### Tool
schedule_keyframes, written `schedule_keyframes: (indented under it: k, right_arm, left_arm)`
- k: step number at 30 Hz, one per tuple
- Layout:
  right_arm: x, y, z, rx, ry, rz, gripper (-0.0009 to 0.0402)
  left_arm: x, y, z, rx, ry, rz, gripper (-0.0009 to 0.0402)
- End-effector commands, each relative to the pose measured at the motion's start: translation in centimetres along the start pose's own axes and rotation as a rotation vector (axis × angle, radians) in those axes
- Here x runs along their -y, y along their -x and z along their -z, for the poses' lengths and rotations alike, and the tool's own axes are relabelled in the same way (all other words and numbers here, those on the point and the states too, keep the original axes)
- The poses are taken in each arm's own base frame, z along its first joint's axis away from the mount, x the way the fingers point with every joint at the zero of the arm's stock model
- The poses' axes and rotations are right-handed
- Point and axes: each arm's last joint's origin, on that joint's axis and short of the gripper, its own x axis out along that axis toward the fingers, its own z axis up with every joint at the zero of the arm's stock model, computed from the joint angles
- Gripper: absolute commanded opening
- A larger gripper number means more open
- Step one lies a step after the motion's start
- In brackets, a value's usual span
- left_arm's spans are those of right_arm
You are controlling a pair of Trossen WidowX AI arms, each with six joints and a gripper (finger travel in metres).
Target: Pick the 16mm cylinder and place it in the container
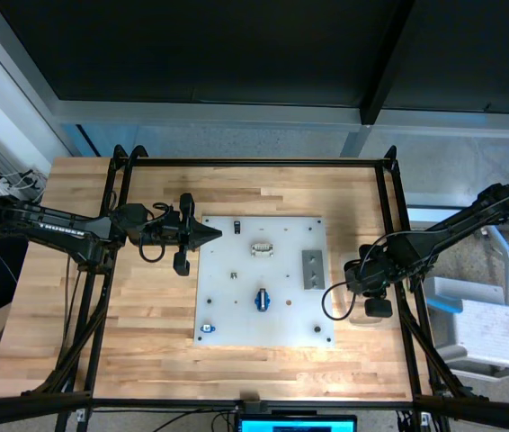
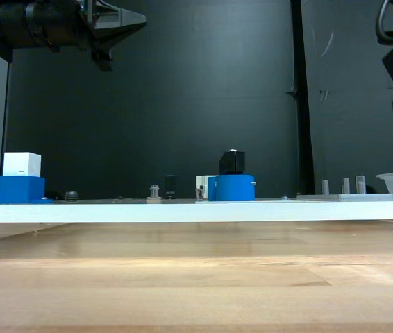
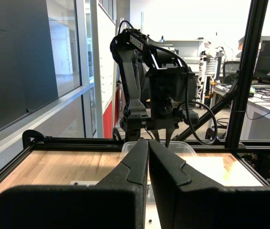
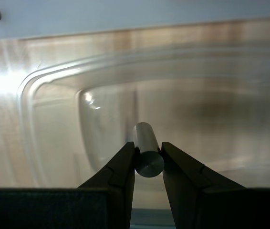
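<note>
The right gripper (image 4: 148, 152) is clamping the 16mm cylinder (image 4: 149, 163) between its fingertips, hovering over the clear container (image 4: 27, 109). The left gripper (image 3: 148, 143) is hanging, fingers pressed together, above the white board's (image 1: 236, 315) left edge.

A light wooden butcher-block table (image 1: 147, 351) carries a black metal post-and-rail frame (image 1: 254, 163) along its edges. Beyond the far edge lies a grey speckled floor (image 1: 263, 139), then a broad black panel (image 1: 191, 45). A blue-lit screen (image 1: 297, 423) sits at the near edge. Past the right edge stand tall glass partitions (image 3: 63, 52), a bright white wall (image 3: 182, 19) and a cluttered office desk (image 3: 266, 102).
</note>
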Motion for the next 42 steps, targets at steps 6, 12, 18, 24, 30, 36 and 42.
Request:
schedule_keyframes:
  k: [6, 12, 18, 24, 30, 36, 42]
  right_arm:
    - [0.0, -2.1, 0.4, -0.024, -0.012, -0.090, 0.0029]
    - [0.1, -2.7, 0.4, -0.009, -0.016, -0.083, 0.0039]
    - [0.2, -2.8, 0.4, 0.002, -0.017, -0.065, 0.0078]
    - [0.2, -2.8, 0.4, 0.002, -0.021, -0.058, 0.0117]
    - [0.2, -2.8, 0.4, 0.010, -0.022, -0.044, 0.0144]
    - [0.2, -2.8, 0.4, 0.010, -0.022, -0.043, 0.0151]
    - [0.1, -2.0, 0.1, 0.029, -0.026, -0.033, 0.0149]
  left_arm:
    - [0.0, 0.0, 0.0, 0.000, 0.000, 0.000, 0.0000]
    - [0.0, 0.0, 0.0, 0.000, 0.000, 0.000, 0.0000]
    - [0.0, 0.0, 0.0, 0.000, 0.000, 0.000, 0.0000]
    - [0.0, 0.0, 0.0, 0.000, 0.000, 0.000, 0.0000]
    - [0.0, 0.0, 0.0, 0.000, 0.000, 0.000, 0.0000]
    - [0.0, 0.0, 0.0, 0.000, 0.000, 0.000, 0.0000]
    - [0.0, 0.0, 0.0, 0.000, 0.000, 0.000, 0.0000]
